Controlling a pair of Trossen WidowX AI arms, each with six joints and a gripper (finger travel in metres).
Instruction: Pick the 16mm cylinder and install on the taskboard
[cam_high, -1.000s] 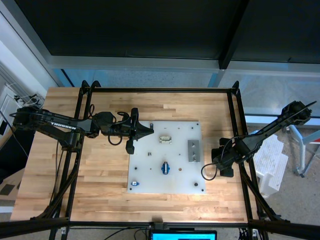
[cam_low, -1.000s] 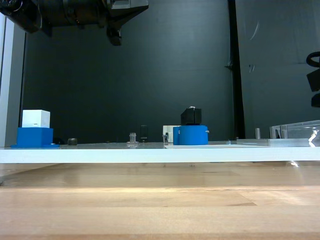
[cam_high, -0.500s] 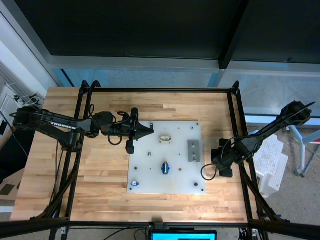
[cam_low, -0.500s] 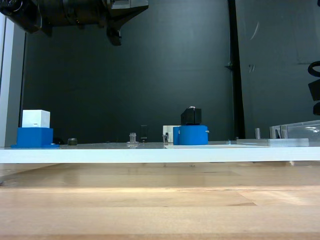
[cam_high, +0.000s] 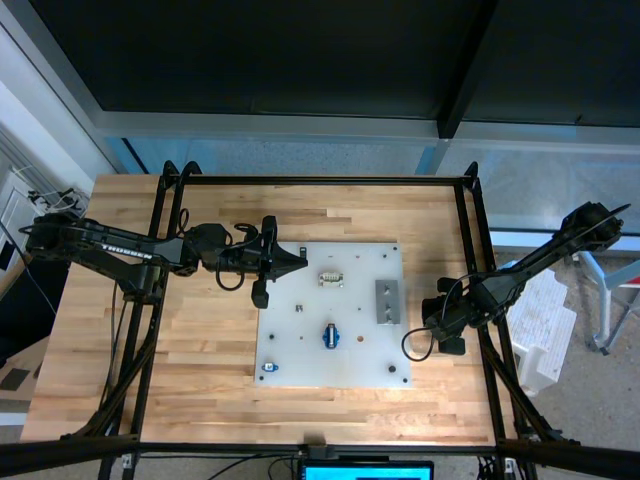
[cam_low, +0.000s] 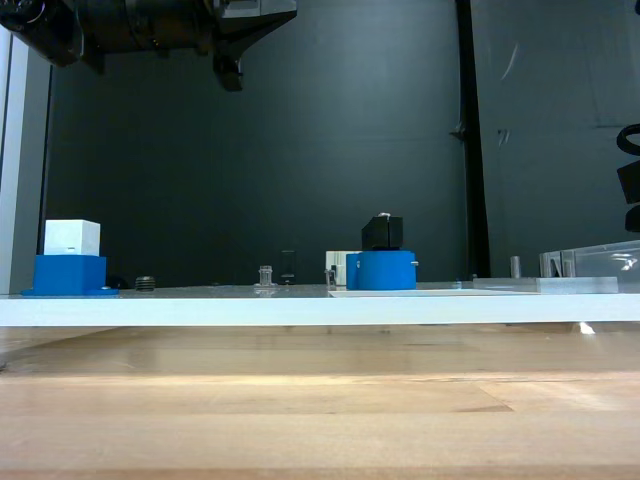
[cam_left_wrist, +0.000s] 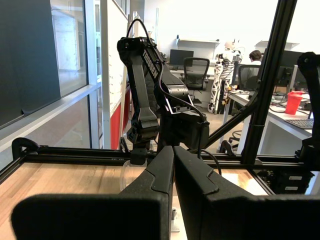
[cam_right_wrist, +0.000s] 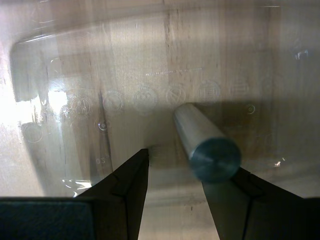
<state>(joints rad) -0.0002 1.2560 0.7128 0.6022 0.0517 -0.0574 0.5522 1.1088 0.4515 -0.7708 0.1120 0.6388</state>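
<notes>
Since the right end effector (cam_right_wrist: 172, 167) has dipped a little and then held, we judge the approach nearly finished and the grasp next. Its fingers stand apart, not yet gripping. The 16mm cylinder (cam_right_wrist: 202, 137) lies on its side between them, nearer one finger, on the clear tray (cam_right_wrist: 50, 100). Only the right wrist view shows this. In the high view the end effector hides the 16mm cylinder, just beside the taskboard (cam_high: 330, 370). Farther off, across the taskboard, the left end effector (cam_left_wrist: 173, 165) hangs high with its fingers pressed together, holding nothing.

Left gripper (cam_low: 285, 12) cropped at low view's top, right gripper (cam_low: 631, 188) at its side
</notes>
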